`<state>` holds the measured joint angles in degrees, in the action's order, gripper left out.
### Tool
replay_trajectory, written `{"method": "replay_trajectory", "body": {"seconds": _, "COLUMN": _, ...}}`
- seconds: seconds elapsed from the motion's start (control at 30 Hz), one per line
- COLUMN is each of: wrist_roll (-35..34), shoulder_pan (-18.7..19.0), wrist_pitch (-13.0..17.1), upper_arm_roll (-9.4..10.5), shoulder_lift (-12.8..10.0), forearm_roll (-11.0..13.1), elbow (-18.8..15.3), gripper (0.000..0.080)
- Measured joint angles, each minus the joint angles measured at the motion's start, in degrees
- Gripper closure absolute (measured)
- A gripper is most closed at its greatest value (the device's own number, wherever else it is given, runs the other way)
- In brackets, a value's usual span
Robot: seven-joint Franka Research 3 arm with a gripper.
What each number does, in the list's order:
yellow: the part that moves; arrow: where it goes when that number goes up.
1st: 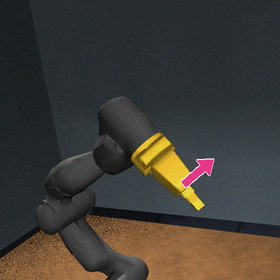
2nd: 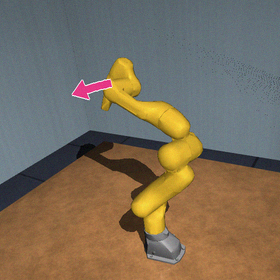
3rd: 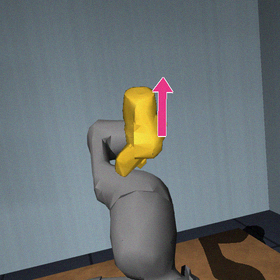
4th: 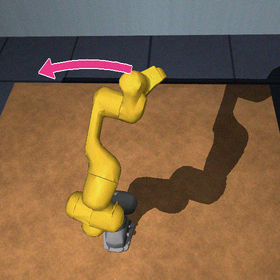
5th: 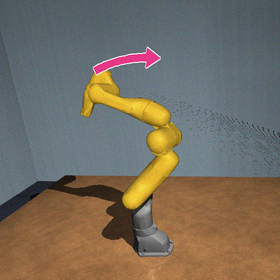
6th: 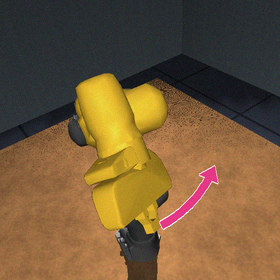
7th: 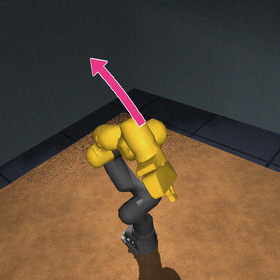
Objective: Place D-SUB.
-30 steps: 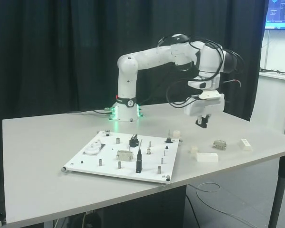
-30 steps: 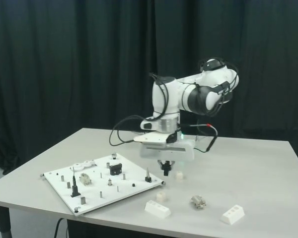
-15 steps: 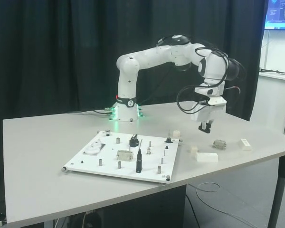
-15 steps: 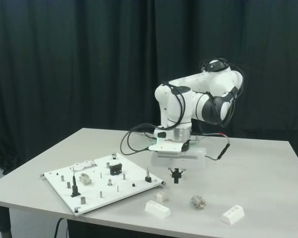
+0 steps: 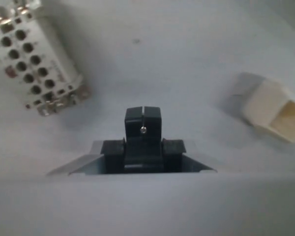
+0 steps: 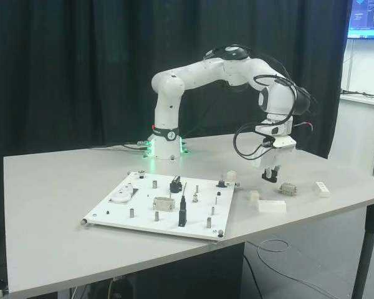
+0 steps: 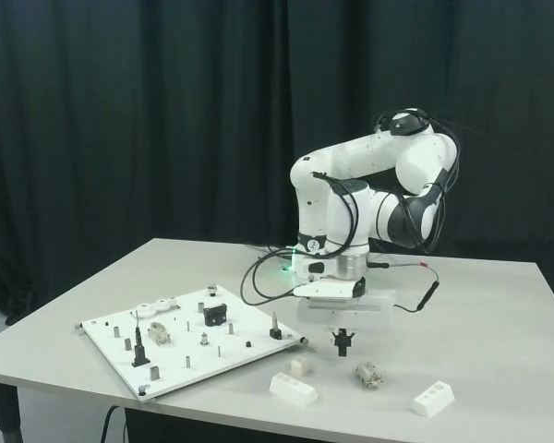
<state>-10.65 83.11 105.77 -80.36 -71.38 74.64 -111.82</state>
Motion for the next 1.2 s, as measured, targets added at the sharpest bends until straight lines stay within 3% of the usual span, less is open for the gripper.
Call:
{"method": "replay_trajectory", "body": {"seconds": 0.2, "wrist_roll": -0.17, "shoulder_pan": 0.30, "wrist_pitch": 0.40, "upper_arm_roll": 1.30, "shoulder_lift": 0.00, "forearm_roll": 1.44, "elbow": -0.49, "gripper": 0.0649}}
{"method": "replay_trajectory", "body": {"seconds": 0.73, "wrist_roll": -0.10, "shoulder_pan": 0.19, "wrist_pitch": 0.41, "upper_arm_roll": 2.75, "shoulder_lift": 0.00, "forearm_roll": 1.26, "elbow": -0.32, "gripper": 0.0649}}
{"method": "replay_trajectory", "body": {"seconds": 0.77, "wrist_roll": -0.10, "shoulder_pan": 0.16, "wrist_pitch": 0.41, "upper_arm_roll": 2.78, "shoulder_lift": 0.00, "forearm_roll": 1.22, "elbow": -0.28, "gripper": 0.0538}}
{"method": "replay_trajectory", "body": {"seconds": 1.03, "wrist_roll": 0.11, "shoulder_pan": -0.08, "wrist_pitch": 0.41, "upper_arm_roll": 2.80, "shoulder_lift": 0.00, "forearm_roll": 1.11, "elbow": -0.03, "gripper": 0.0538}}
{"method": "replay_trajectory", "body": {"seconds": 1.07, "wrist_roll": 0.14, "shoulder_pan": -0.11, "wrist_pitch": 0.41, "upper_arm_roll": 2.80, "shoulder_lift": 0.00, "forearm_roll": 1.11, "elbow": -0.02, "gripper": 0.0057}}
{"method": "replay_trajectory", "body": {"seconds": 1.2, "wrist_roll": 0.34, "shoulder_pan": -0.24, "wrist_pitch": 0.41, "upper_arm_roll": 2.74, "shoulder_lift": 0.00, "forearm_roll": 1.11, "elbow": 0.00, "gripper": 0.0057}}
